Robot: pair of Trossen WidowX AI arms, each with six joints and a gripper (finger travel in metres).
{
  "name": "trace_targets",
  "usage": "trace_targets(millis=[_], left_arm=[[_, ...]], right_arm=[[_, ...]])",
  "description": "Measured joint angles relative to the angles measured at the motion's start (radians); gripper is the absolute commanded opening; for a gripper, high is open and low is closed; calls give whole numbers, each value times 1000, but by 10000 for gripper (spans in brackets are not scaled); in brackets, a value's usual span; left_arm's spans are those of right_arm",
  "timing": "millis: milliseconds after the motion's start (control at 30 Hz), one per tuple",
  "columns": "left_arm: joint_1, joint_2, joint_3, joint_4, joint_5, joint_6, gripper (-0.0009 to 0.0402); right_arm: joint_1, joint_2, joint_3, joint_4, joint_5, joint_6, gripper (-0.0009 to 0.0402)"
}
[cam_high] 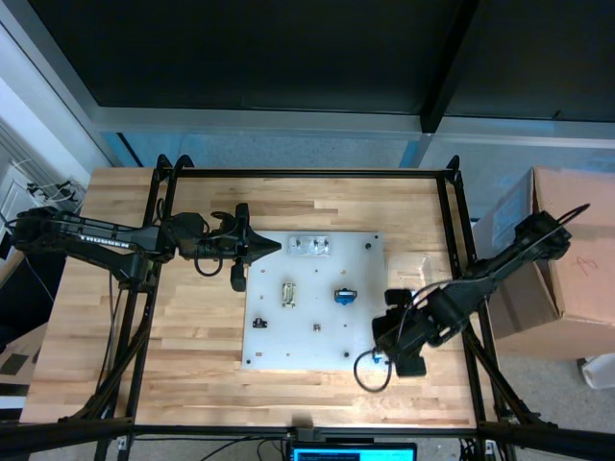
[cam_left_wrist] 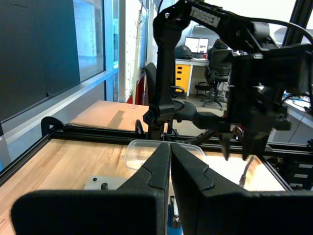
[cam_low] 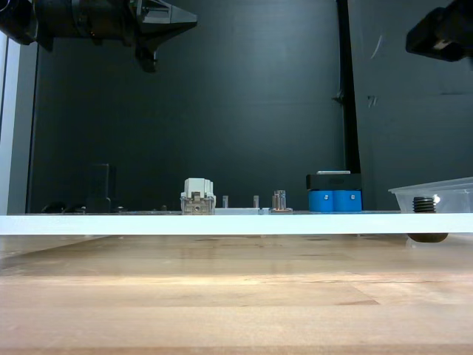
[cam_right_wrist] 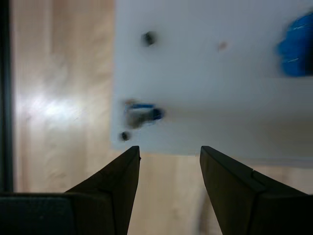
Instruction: Pick the RJ45 connector and install on the taskboard
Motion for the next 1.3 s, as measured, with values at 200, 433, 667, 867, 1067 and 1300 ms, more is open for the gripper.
trace_targets(millis=[200,433,667,867,1067,1300], left_arm=[[0,0,0,0,0,0,1],[0,0,0,0,0,0,1],[0,0,0,0,0,0,1],[0,0,0,0,0,0,1],[0,0,0,0,0,0,1],[0,0,0,0,0,0,1]], right_arm=[[-125,-131,-76,103,76,-98,115],[-330,-329,-231,443,92,-267,34],[-515,-496,-431,888,3,-439,5],[-647,-551,-580,1255,-160,-468,-1],[-667,-554,-653,1417,-176,-450,0],[-665,-550,-671,1446,-180,-442,0]])
